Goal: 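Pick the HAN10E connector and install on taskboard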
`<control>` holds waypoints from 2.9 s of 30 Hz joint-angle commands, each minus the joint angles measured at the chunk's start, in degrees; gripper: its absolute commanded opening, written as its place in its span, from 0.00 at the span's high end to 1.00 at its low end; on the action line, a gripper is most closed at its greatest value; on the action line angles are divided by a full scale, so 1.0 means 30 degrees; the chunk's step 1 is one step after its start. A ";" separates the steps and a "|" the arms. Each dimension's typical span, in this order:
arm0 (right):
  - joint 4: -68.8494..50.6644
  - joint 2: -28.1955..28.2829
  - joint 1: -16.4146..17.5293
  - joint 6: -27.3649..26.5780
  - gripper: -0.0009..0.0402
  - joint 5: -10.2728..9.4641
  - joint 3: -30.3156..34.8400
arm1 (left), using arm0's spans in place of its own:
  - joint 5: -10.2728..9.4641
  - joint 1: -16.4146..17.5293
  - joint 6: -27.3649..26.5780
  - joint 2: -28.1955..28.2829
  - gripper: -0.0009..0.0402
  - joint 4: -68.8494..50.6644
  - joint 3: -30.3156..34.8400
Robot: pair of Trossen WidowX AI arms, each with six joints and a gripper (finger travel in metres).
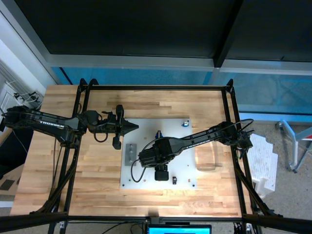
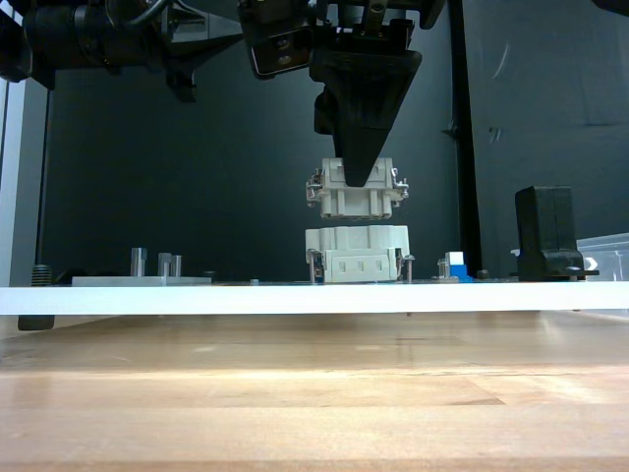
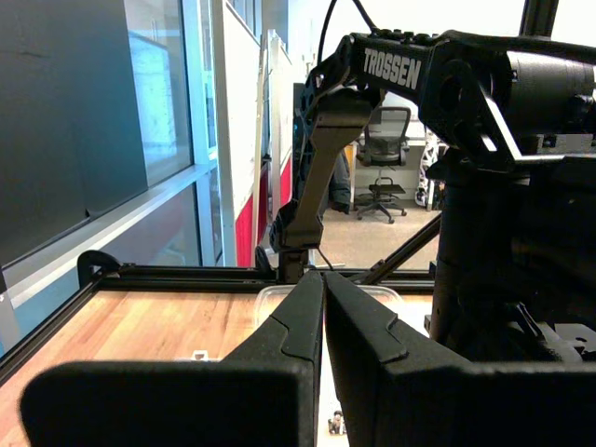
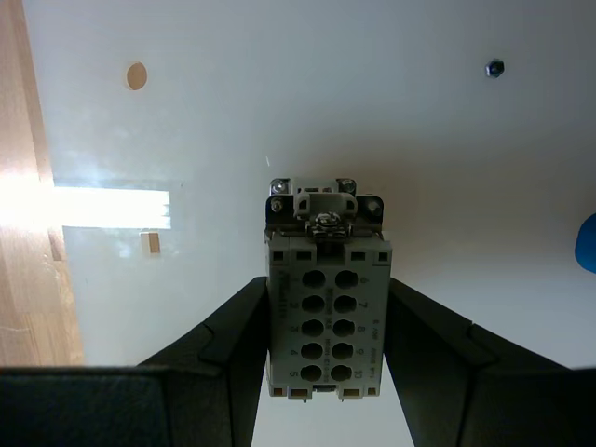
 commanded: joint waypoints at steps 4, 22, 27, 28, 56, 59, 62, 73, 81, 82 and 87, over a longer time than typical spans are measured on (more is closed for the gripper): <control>0.0270 -0.0015 0.0015 -0.0102 0.91 0.0015 -0.0168 | 0.0000 0.0000 0.0000 0.0015 0.98 0.0000 0.0000; 0.0539 0.0197 0.0102 -0.0619 0.91 0.0000 -0.0495 | 0.0000 0.0000 0.0000 0.0015 0.98 -0.0007 0.0000; 0.0554 0.0306 0.0117 -0.0699 0.91 0.0000 -0.0503 | 0.0000 0.0007 0.0000 0.0015 0.98 -0.0007 0.0000; 0.0561 0.0306 0.0124 -0.0685 0.91 0.0022 -0.0503 | 0.0000 0.0000 0.0000 0.0015 0.98 -0.0007 0.0000; 0.0619 0.0299 0.0095 -0.0699 0.91 0.0510 -0.0503 | 0.0000 0.0000 0.0000 0.0015 0.98 -0.0007 0.0000; 0.0874 0.0299 0.0095 -0.0692 0.91 0.0510 -0.0743 | 0.0000 0.0000 0.0000 0.0015 0.98 -0.0007 0.0000; 0.1355 0.0299 0.0102 -0.0692 0.91 0.0488 -0.1188 | 0.0000 0.0007 0.0000 0.0015 0.98 -0.0007 0.0000; 0.2397 0.0299 0.0131 -0.0678 0.91 0.0488 -0.2390 | 0.0000 0.0000 0.0000 0.0015 0.98 -0.0007 0.0000; 0.2368 0.0153 0.0138 -0.0736 0.90 0.0488 -0.2208 | 0.0000 0.0000 0.0000 0.0015 0.98 -0.0007 0.0000; 0.2368 0.0146 0.0131 -0.0750 0.89 0.0488 -0.2208 | 0.0000 0.0000 0.0000 0.0015 0.98 -0.0007 0.0000; 0.2375 -0.0109 0.0146 -0.0692 0.79 0.0488 -0.2208 | 0.0000 0.0007 0.0000 0.0015 0.98 -0.0007 0.0000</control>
